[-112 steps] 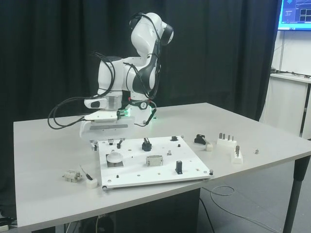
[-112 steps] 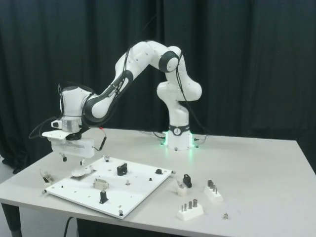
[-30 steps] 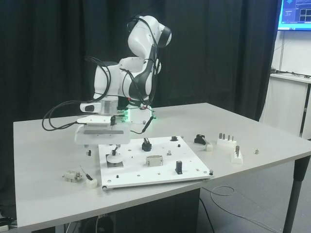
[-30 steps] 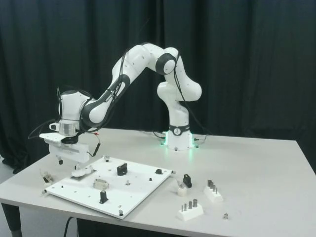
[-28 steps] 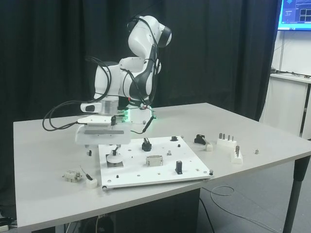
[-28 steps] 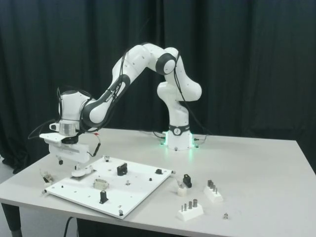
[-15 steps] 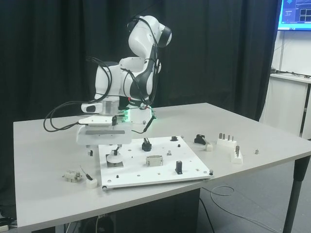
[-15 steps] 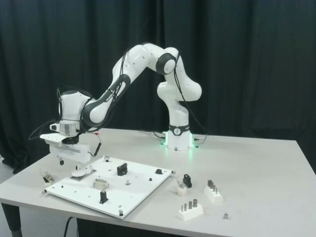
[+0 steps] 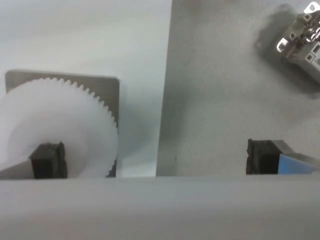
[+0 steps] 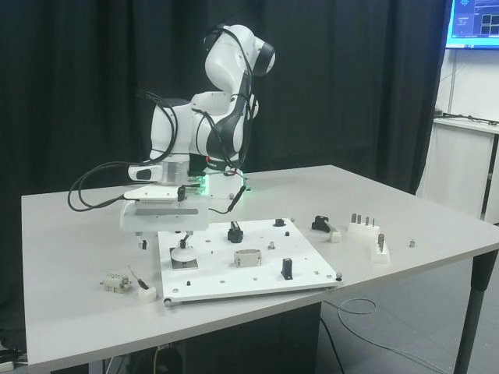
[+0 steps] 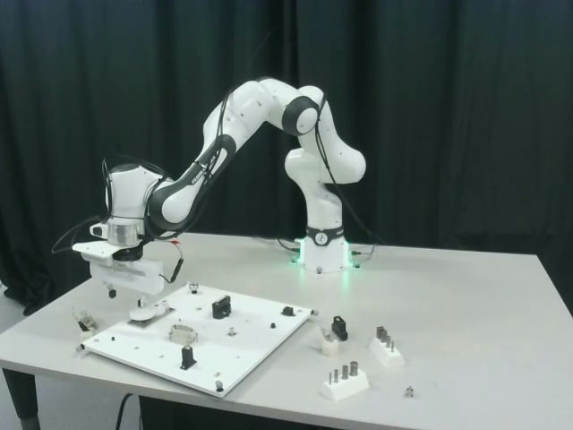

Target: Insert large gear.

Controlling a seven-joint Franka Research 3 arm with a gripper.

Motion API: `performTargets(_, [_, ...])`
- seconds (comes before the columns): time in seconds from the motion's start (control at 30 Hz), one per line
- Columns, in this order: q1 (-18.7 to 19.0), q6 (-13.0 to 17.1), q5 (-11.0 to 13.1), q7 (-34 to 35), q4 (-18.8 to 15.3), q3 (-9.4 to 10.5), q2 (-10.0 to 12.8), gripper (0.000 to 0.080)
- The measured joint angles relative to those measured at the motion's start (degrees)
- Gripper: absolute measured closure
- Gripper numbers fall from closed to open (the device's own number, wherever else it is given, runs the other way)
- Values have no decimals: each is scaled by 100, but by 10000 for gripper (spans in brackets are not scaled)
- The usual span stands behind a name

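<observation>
The large white gear (image 9: 55, 125) lies flat on a grey square plate (image 9: 107, 87) near the left end of the white board (image 10: 257, 282). My gripper (image 9: 155, 157) hangs low over it and is open wide. One black fingertip (image 9: 47, 160) stands over the gear's face; the other fingertip (image 9: 262, 156) is out beyond the board's edge, above the grey table (image 9: 215, 100). From the room, the gear (image 10: 183, 255) (image 11: 148, 312) sits just under the gripper (image 10: 164, 243) (image 11: 132, 296). Nothing is held.
A small metal connector (image 10: 115, 282) (image 9: 302, 40) and a white block (image 10: 146, 294) lie on the table left of the board. Black fittings (image 10: 234, 232) (image 10: 287, 267) and a metal bracket (image 10: 247, 256) stand on the board. White peg holders (image 10: 363, 227) (image 10: 380, 251) sit at the right.
Since 3.7 s ago the hand has shifted toward the board's left edge and sunk closer to the gear. Over the last second it has held nearly still, fingers open.
</observation>
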Motion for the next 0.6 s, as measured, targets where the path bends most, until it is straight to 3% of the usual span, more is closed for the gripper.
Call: performTargets(0.6, [-9, 179, 0, 0, 0, 6, 30, 3])
